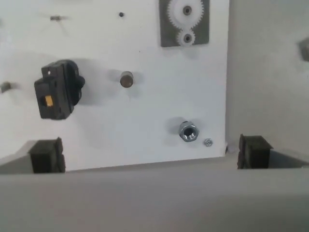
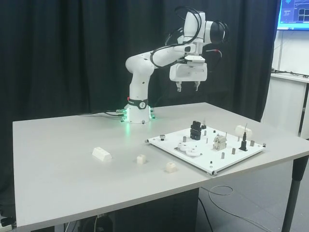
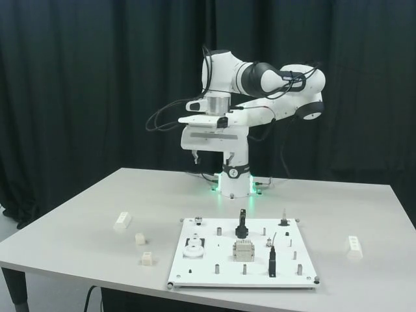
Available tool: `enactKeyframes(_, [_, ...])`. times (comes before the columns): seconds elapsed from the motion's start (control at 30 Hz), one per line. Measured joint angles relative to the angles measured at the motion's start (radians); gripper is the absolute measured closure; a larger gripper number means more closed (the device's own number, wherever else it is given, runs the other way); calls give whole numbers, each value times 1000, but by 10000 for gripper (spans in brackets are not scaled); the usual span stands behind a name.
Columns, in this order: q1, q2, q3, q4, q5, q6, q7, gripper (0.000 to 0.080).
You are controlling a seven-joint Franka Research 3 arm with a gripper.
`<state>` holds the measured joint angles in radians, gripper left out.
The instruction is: Remove bolt 4.
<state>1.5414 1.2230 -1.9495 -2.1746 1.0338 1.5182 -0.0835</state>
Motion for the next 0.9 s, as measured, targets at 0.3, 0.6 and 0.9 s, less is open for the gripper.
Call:
enactKeyframes(0.3, [-27, 0, 1, 0, 12, 4, 163, 3])
enactKeyframes(0.6, [-58, 0, 1, -9, 12, 6, 284, 3])
enactKeyframes(0.9, [-73, 0, -3, -52, 10, 6, 444, 3])
